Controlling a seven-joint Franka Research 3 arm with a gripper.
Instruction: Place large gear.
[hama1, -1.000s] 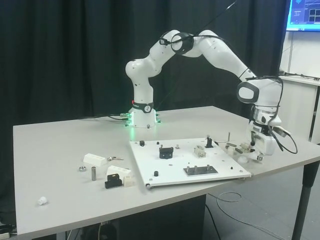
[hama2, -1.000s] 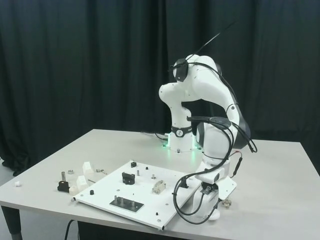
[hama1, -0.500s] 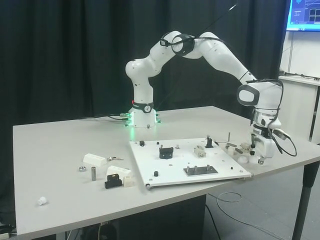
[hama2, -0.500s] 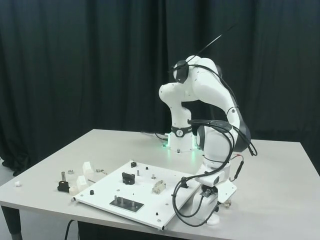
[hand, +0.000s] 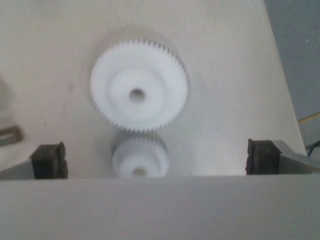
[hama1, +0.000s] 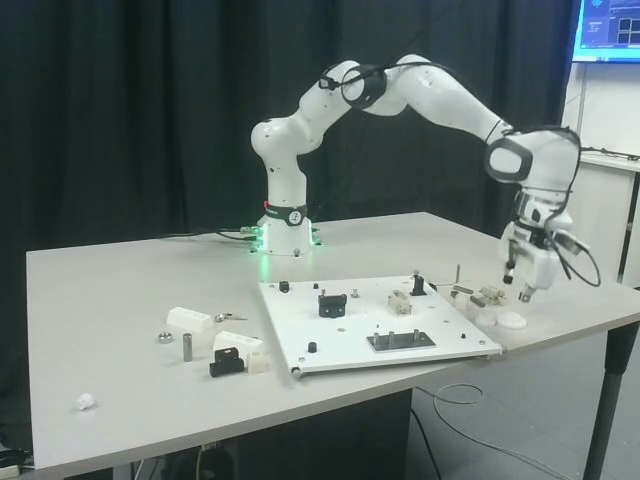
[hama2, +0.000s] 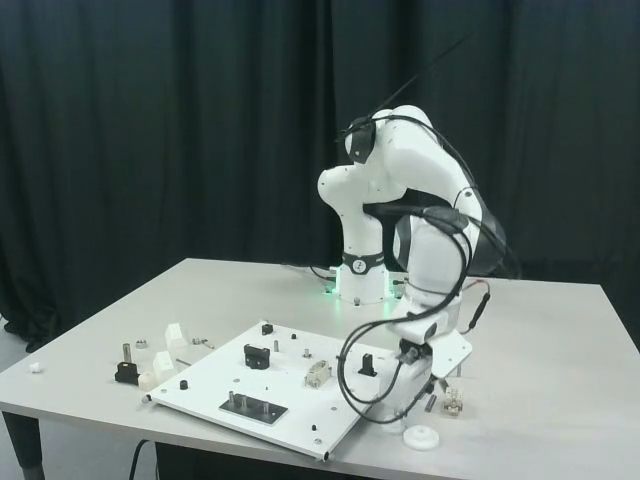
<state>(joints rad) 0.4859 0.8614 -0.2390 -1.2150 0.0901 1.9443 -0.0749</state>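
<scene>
gripper has risen from table level | fingers apart, holding nothing | large gear lies flat on grey table, beside white board, touching small gear

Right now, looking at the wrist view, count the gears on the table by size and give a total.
Large gear: 1
Small gear: 1
Total: 2

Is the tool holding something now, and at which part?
Nothing is held. The tool is open above the table; the large gear and small gear lie free on it.
</scene>
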